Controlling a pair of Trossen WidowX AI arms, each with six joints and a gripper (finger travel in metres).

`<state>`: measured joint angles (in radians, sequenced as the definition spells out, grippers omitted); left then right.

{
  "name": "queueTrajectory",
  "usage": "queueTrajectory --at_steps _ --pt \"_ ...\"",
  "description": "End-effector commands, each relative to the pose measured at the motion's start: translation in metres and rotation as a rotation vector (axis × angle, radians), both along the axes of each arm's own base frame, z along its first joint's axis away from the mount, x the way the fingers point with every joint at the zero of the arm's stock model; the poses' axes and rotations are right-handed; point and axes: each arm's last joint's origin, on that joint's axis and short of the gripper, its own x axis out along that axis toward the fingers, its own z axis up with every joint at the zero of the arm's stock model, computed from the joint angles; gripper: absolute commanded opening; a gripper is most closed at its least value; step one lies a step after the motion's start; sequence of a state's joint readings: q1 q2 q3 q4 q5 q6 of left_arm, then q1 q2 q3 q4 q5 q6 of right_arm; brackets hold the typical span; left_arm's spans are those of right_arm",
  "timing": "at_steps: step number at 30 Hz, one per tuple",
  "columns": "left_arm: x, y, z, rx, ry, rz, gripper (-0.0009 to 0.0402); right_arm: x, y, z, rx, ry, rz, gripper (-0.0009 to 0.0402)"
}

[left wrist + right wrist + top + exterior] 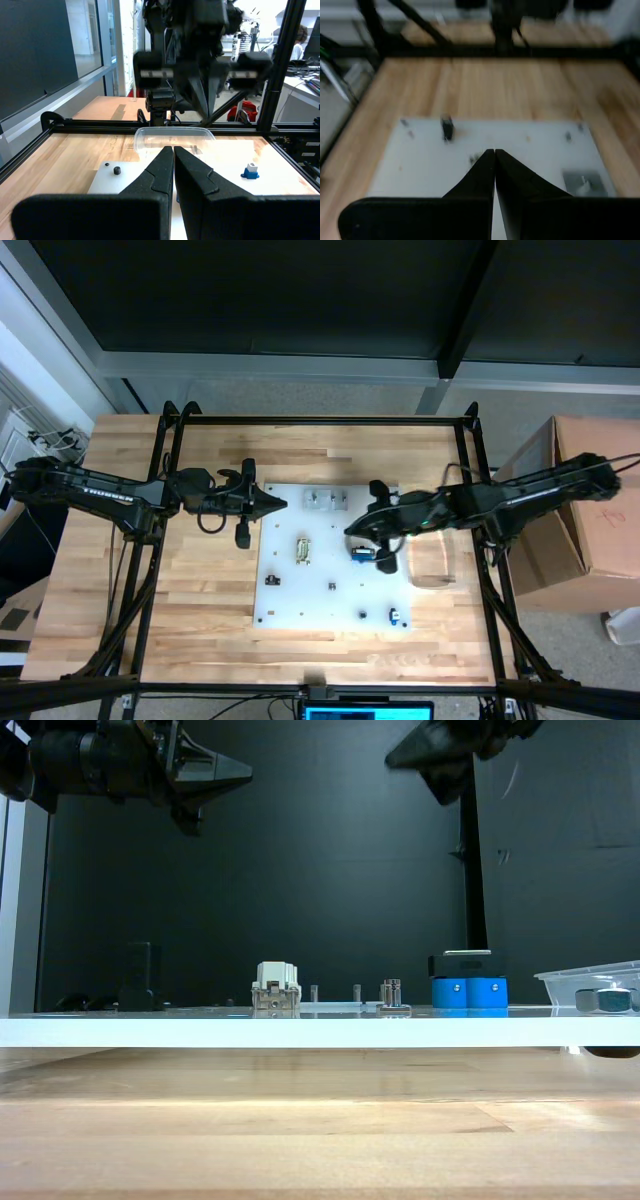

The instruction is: Pick the M12 nut and place it on its threads and fasten

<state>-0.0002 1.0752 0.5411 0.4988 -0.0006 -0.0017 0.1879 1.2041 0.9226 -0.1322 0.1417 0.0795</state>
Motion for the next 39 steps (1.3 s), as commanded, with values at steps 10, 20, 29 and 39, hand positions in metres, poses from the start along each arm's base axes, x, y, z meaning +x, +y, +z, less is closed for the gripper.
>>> queueTrajectory --at_steps 10,20,29,39 --pt "0.0 0.0 0.0 0.0 0.0 0.0 0.0 -0.052 -0.041 -0.016 0.053 -0.416 -0.077 0.0" --pt "0.0 0.0 0.0 0.0 0.0 0.0 0.0 -0.054 -0.041 -0.033 0.051 -0.415 -0.085 0.0" --pt "0.0 0.0 0.0 0.0 -0.001 0.0 0.0 -0.054 -0.04 -0.034 0.055 -0.411 -0.061 0.0" --pt "0.0 0.0 0.0 0.0 0.0 0.0 0.0 -0.054 -0.04 -0.035 0.054 -0.399 -0.062 0.0"
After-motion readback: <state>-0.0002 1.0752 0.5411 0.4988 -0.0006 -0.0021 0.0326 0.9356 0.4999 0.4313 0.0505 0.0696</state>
